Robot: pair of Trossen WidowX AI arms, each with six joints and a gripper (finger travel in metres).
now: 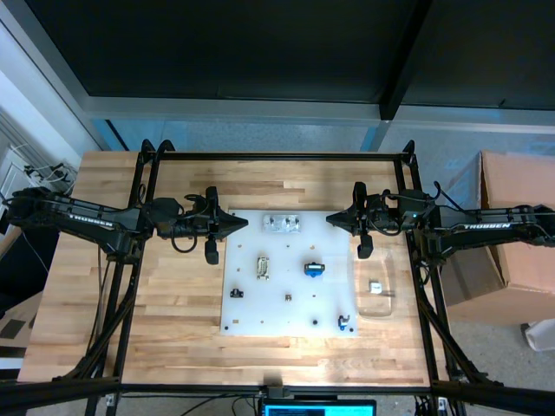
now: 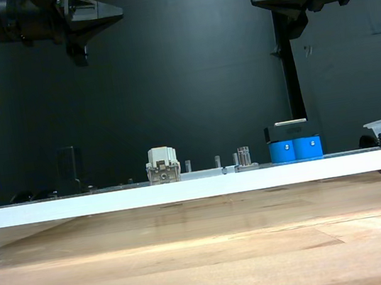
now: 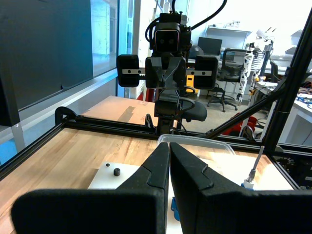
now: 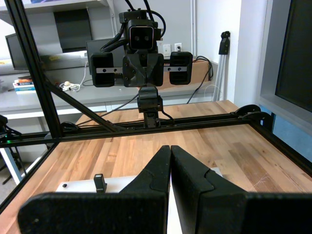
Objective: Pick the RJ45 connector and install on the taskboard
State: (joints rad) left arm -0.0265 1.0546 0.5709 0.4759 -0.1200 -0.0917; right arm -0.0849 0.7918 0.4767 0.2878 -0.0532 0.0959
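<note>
Fingers (image 3: 156, 168) pressed together on nothing, left gripper (image 1: 245, 224) and right gripper (image 1: 330, 218) hang high over the white board's (image 1: 260, 316) far edge. At its near right corner, we judge the connector (image 1: 344, 319) seated in the blue jack (image 1: 349, 327); we would check it, hands off.

the rj45 connector (image 1: 343, 319) appears as a dark grey piece over the top of the small blue jack (image 1: 348, 328) at the near right corner of the white taskboard (image 1: 260, 316). it seems to sit in the jack, but how deep cannot be told. the left gripper (image 1: 245, 224) and right gripper (image 1: 329, 218) hang high over the board's far edge, fingers pressed together on nothing.
</note>
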